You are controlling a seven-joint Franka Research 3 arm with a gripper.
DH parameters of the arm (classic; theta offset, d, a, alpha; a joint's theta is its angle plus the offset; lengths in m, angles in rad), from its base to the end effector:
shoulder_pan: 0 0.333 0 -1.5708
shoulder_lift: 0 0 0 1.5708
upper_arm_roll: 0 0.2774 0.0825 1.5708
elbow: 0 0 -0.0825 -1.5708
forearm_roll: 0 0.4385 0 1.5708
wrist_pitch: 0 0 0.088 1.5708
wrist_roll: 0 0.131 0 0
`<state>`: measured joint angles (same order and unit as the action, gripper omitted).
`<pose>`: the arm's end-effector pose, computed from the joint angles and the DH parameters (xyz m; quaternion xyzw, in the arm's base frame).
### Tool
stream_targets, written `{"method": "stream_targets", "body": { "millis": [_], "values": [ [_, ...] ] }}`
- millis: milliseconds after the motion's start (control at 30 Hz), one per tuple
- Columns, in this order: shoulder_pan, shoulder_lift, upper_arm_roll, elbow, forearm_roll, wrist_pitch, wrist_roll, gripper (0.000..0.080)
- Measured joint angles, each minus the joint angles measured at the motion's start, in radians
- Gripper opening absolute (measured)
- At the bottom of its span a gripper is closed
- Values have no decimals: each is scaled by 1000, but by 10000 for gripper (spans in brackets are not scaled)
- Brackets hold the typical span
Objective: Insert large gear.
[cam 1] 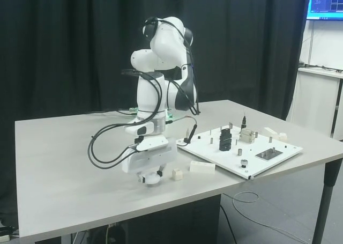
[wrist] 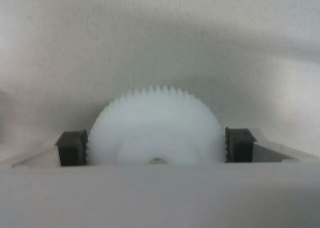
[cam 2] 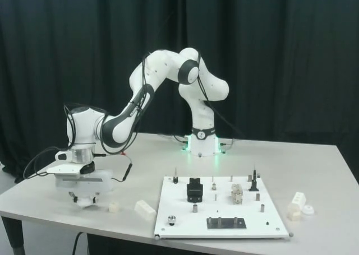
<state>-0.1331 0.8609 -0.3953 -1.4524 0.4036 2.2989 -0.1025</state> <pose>0.6635 -0.3326 0.1199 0.9615 -0.2730 0.0320 0.0030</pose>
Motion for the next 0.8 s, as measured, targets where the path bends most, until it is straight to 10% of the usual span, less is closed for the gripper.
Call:
{"method": "stream_targets", "body": {
  "millis": [800],
  "values": [
    [0,0,-19,44,0,-66,0,596]
  ]
}}
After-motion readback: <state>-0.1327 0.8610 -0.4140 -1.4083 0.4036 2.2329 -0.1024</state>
